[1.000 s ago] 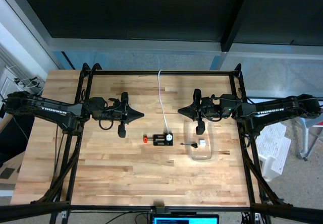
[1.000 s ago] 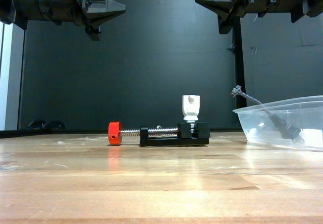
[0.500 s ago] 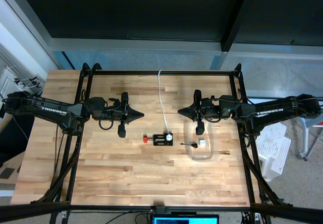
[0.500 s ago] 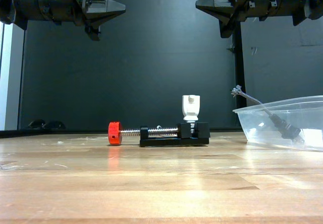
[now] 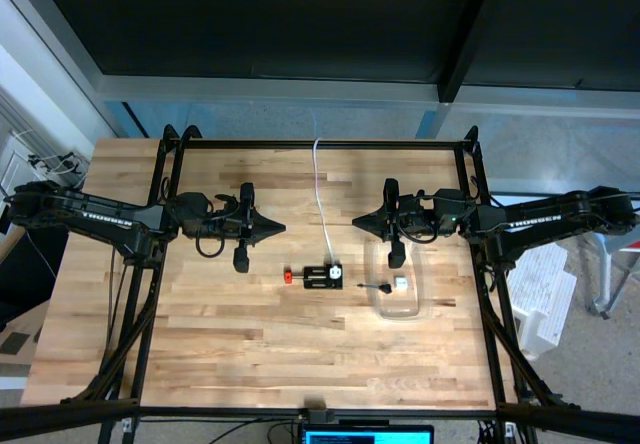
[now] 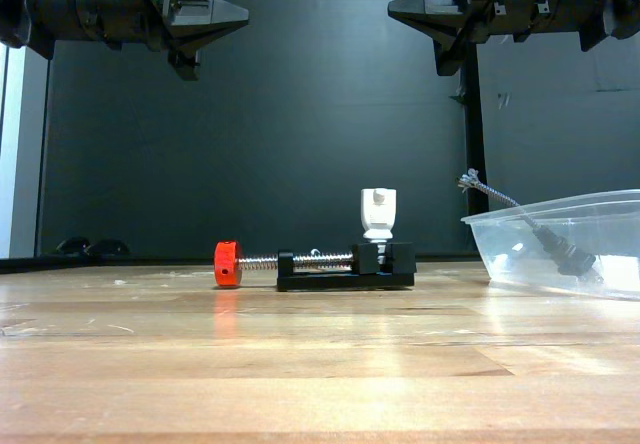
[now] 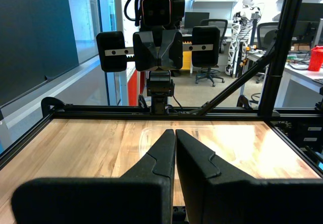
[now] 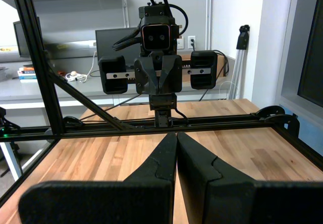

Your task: Remove the power plug from the receptacle and place in the container

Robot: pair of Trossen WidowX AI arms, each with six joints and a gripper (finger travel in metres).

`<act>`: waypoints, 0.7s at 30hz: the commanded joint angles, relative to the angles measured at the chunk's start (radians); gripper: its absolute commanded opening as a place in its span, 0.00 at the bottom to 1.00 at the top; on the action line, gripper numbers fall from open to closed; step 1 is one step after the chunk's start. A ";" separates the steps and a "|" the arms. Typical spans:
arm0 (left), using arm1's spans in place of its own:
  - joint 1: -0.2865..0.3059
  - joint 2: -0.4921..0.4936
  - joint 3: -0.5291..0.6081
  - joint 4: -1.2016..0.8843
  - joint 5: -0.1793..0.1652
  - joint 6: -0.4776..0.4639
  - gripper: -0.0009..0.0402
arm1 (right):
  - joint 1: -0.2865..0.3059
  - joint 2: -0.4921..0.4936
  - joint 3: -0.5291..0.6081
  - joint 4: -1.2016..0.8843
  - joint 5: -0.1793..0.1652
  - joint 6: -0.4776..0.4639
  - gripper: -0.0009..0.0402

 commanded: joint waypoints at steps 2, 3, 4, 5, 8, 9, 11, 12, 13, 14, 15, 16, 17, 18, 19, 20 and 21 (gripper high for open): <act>0.000 0.000 0.000 0.000 0.000 0.000 0.02 | 0.000 0.000 0.002 -0.001 0.003 0.000 0.02; 0.000 0.000 0.000 0.000 0.000 0.000 0.02 | 0.000 0.000 0.002 -0.001 0.003 0.000 0.02; 0.000 0.000 0.000 0.000 0.000 0.000 0.02 | 0.000 0.000 0.002 -0.001 0.003 0.000 0.02; 0.000 0.000 0.000 0.000 0.000 0.000 0.02 | 0.000 0.000 0.002 -0.001 0.003 0.000 0.02; 0.000 0.000 0.000 0.000 0.000 0.000 0.02 | 0.000 0.000 0.002 -0.002 0.003 0.000 0.02; 0.000 0.000 0.000 0.000 0.000 0.000 0.02 | 0.000 0.000 0.002 -0.003 0.003 0.000 0.02; 0.000 0.000 0.000 0.000 0.000 0.000 0.02 | 0.000 0.000 0.002 -0.009 0.003 0.000 0.02; 0.000 0.000 0.000 0.000 0.000 0.000 0.02 | 0.000 0.000 0.002 -0.012 0.003 0.000 0.02; 0.000 0.000 0.000 0.000 0.000 0.000 0.02 | 0.000 0.000 0.002 -0.016 0.003 0.000 0.02; 0.000 0.000 0.000 0.000 0.000 0.000 0.02 | 0.000 0.000 0.002 -0.019 0.003 0.000 0.02; 0.000 0.000 0.000 0.000 0.000 0.000 0.02 | 0.000 0.000 0.002 -0.019 0.003 0.000 0.02; 0.000 0.000 0.000 0.000 0.000 0.000 0.02 | 0.000 0.000 0.002 -0.019 0.003 0.000 0.02; 0.000 0.000 0.000 0.000 0.000 0.000 0.02 | 0.000 0.000 0.002 -0.019 0.003 0.000 0.02; 0.000 0.000 0.000 0.000 0.000 0.000 0.02 | 0.000 0.000 0.002 -0.019 0.003 0.000 0.02; 0.000 0.000 0.000 0.000 0.000 0.000 0.02 | 0.000 0.000 0.002 -0.020 0.003 0.000 0.02; 0.000 0.000 0.000 0.000 0.000 0.000 0.02 | 0.000 0.000 0.002 -0.019 0.003 0.000 0.02; 0.000 0.000 0.000 0.000 0.000 0.000 0.02 | 0.000 0.000 0.002 -0.019 0.003 0.000 0.02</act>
